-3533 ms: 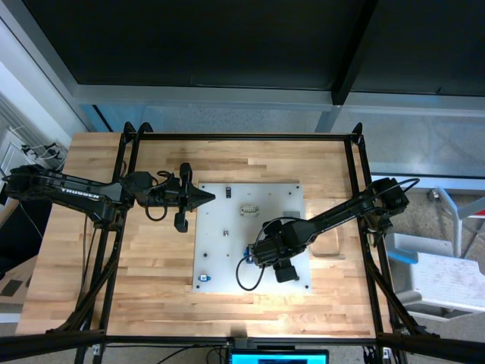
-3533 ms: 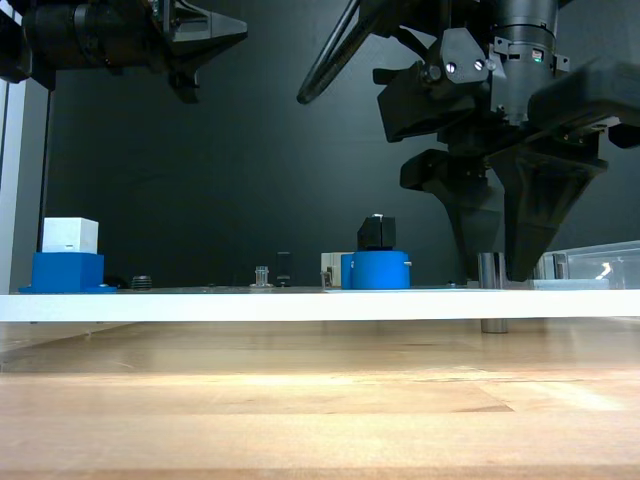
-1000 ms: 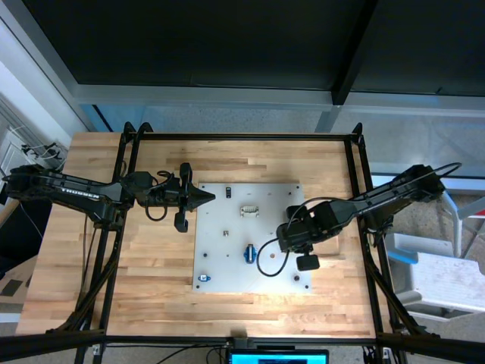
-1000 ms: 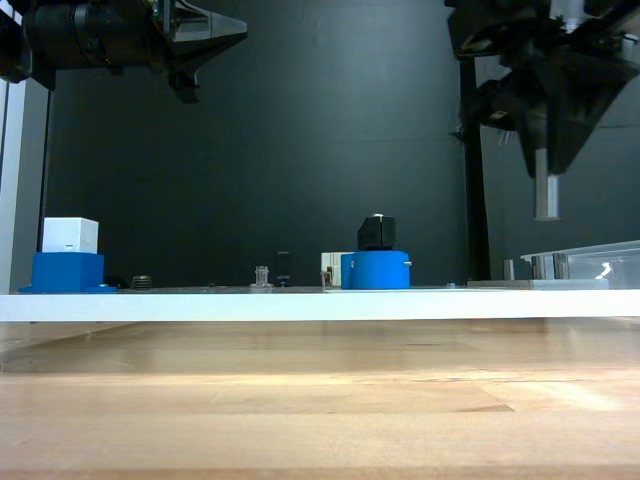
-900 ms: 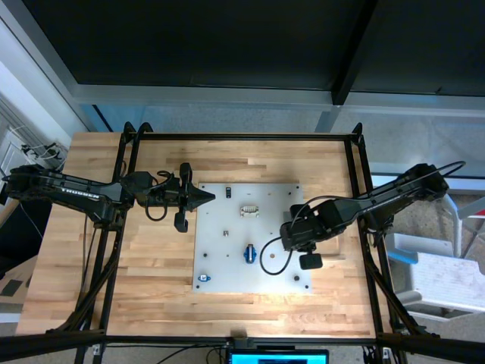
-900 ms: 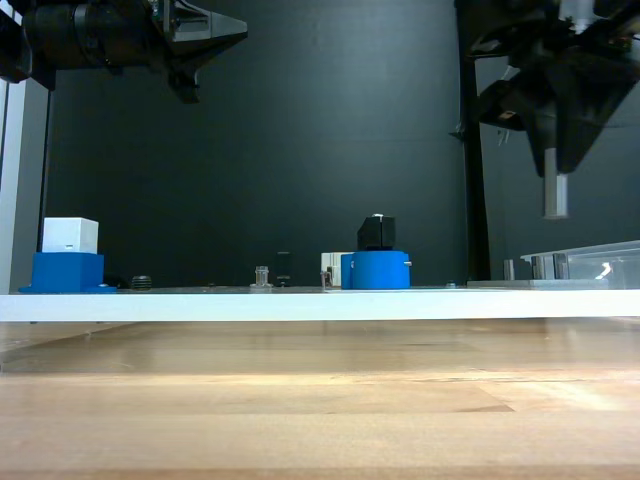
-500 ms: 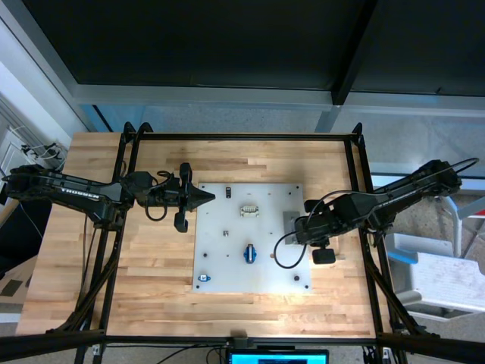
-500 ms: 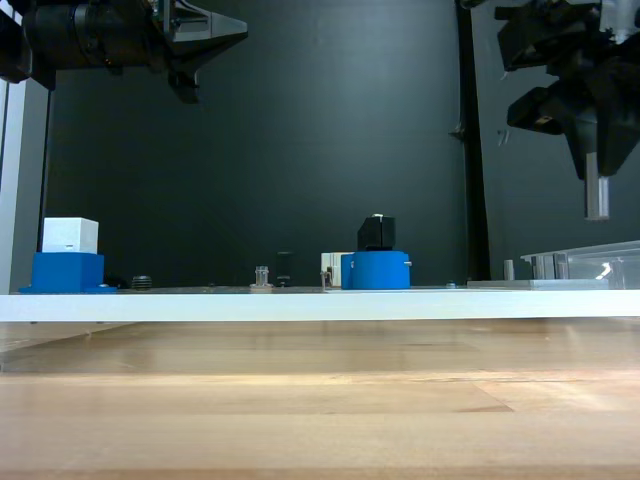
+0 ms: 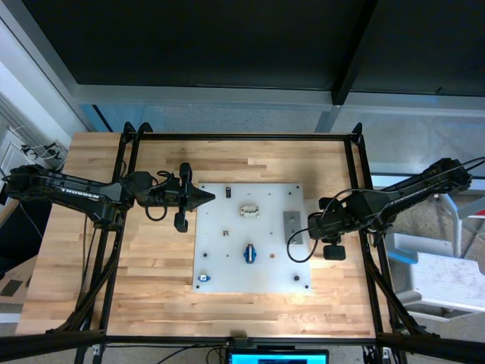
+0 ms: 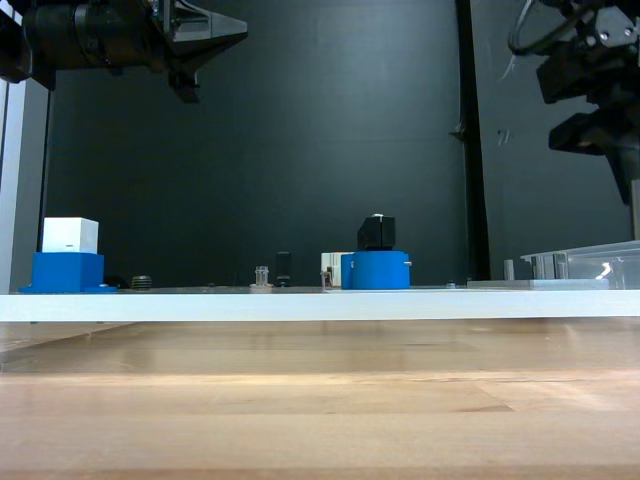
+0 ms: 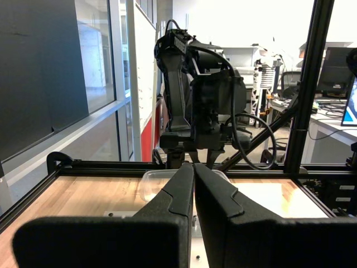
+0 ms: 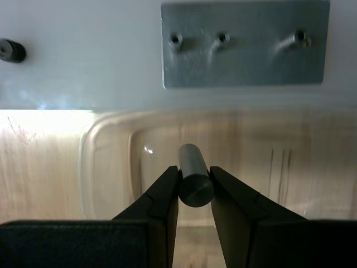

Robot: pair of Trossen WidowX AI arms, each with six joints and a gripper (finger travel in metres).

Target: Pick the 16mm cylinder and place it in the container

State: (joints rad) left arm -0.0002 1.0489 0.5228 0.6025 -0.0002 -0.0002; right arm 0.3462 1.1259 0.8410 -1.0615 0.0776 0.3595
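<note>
The 16mm cylinder [image 12: 194,177] is a short silver-grey peg, and my right gripper [image 12: 194,183] is shut on it. It hangs above the container [image 12: 106,167], a clear tray beside the white board. In the high view the right gripper [image 9: 322,228] is over the container [image 9: 318,256] at the board's right edge and hides the cylinder. The low view shows the right gripper [image 10: 620,130] high at the far right, above the container [image 10: 585,262]. My left gripper [image 9: 203,196] is shut on nothing and hovers off the board's upper left corner; its fingers [image 11: 184,184] meet.
A grey rectangular block [image 9: 292,226] with three holes lies on the white board [image 9: 227,258] just left of the container. A blue-and-black part [image 9: 248,253] sits mid-board, and a blue block with a white cube [image 10: 68,255] is near the left corner. A black frame surrounds the table.
The right gripper has carried the cylinder up off the board and to the right, from mid-board to above the container. The left arm has not moved.
</note>
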